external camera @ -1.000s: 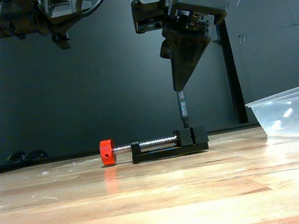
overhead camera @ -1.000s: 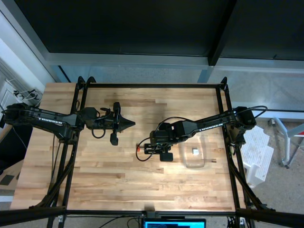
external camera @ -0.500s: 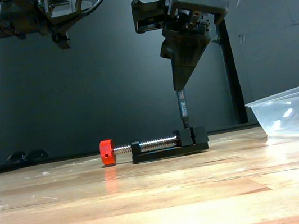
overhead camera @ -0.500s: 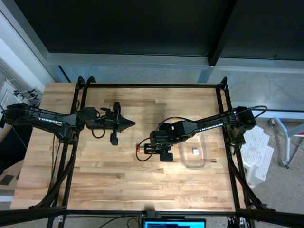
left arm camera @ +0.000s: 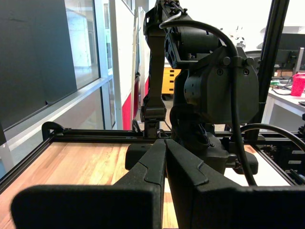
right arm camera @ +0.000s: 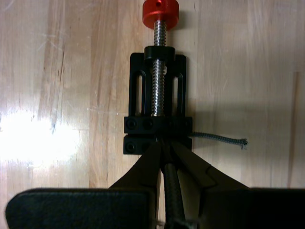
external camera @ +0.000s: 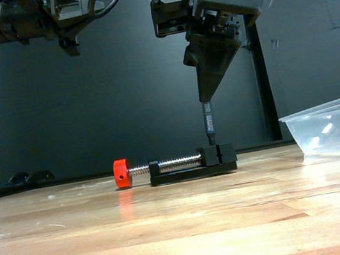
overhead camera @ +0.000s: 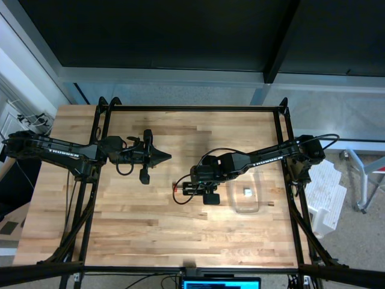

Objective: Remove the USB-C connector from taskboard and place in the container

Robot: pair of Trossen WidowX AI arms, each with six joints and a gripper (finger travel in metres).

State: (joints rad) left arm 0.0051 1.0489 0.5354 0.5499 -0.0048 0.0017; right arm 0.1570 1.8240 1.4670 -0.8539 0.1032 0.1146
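My left gripper (overhead camera: 163, 157) is parked high over the table's left side, well apart from the work, black fingers pressed together on nothing. Next along are the red-orange knob (external camera: 121, 173) and the small black rectangular taskboard (external camera: 192, 163), flat on the pale wooden table (external camera: 173, 230). At the end away from the knob, the thin dark stick-like USB-C connector (external camera: 208, 124) stands upright. My right gripper (external camera: 205, 100) has its fingers narrow and clamped on the connector's upper end.

Change over the last second: my right gripper crept up and a touch rightward, barely. The connector's foot still meets the taskboard, so I judge the pull has begun but the plug isn't free. The taskboard hasn't lifted.

Far right is the clear oblong plastic container (external camera: 337, 130), near the taskboard but apart from it, with a small white block (overhead camera: 246, 192) inside.

Can't tell if the plug's tip is still seated. The taskboard's top hides it in the low view, and my own fingers cover it in the right wrist view. A thin grey frayed cord (right arm camera: 220, 138) pokes out beside the taskboard; what it is, can't say. The low view cuts the container off.
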